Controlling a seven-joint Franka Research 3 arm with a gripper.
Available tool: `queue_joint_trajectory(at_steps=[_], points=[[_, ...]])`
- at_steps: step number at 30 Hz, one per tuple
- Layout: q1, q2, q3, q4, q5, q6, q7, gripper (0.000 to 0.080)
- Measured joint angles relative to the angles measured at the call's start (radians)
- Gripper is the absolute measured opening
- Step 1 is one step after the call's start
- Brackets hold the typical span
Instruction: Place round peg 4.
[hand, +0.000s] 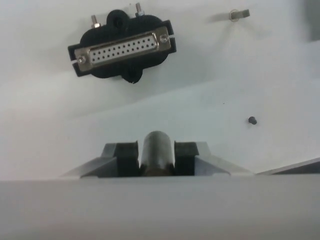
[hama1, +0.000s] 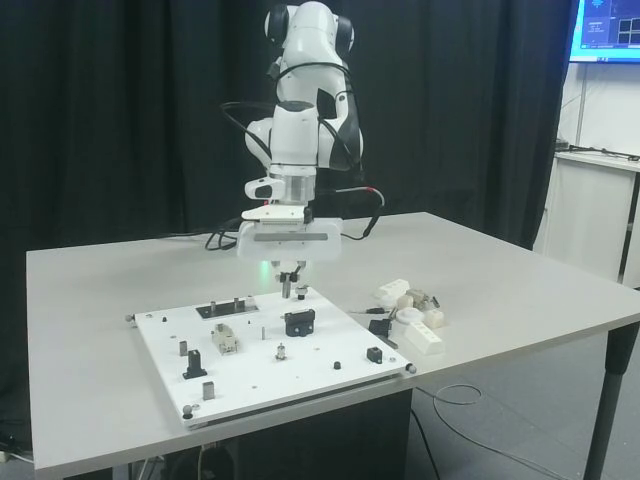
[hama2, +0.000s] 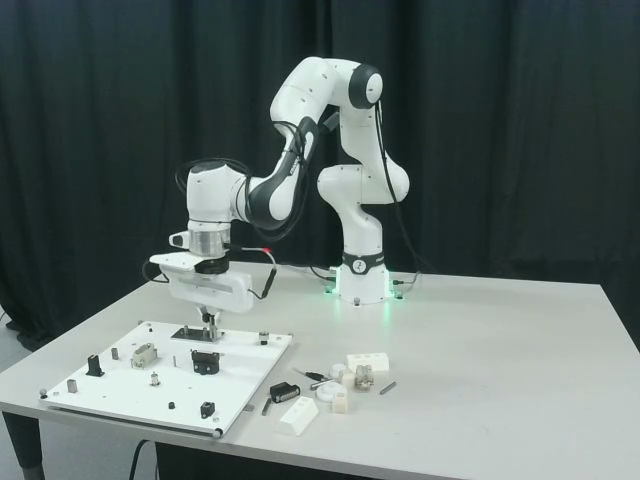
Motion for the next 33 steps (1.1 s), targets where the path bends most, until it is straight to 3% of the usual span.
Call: queue_joint_trajectory(at_steps=[33], points=[[0.015, 0.015, 0.002, 0.015, 0.001, -0.003, 0.0, 0.0149]])
